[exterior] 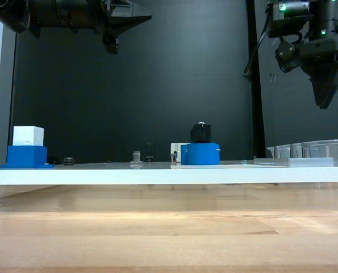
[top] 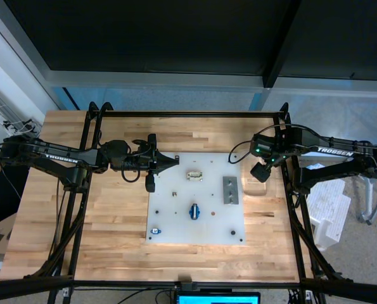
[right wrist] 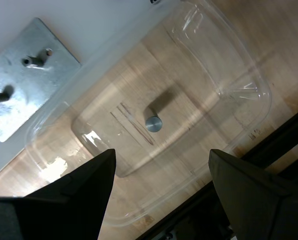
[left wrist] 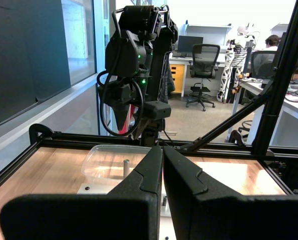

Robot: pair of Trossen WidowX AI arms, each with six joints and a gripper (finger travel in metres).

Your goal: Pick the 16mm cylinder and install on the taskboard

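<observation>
**Item:** 16mm cylinder (right wrist: pixel 153 123). Short round silver-grey metal peg, smooth, flat-topped. Stood upright in clear thin plastic tray (right wrist: pixel 249 75), just off right edge of taskboard (top: pixel 175 215).

**Handling (judged):** rigid, dense for size, slick. Pinch curved sides squarely below top; skewed grip likely to slip or topple it.

**Right gripper** (right wrist: pixel 161 156): hovered above peg, beside taskboard right edge, jaws wide, empty.

**Left gripper** (top: pixel 172 159): hung over taskboard far-left edge, jaws pressed together, empty.

**Taskboard:** flat matte white plate. Dull grey metal block (right wrist: pixel 23 90) lay on it near right edge.
</observation>
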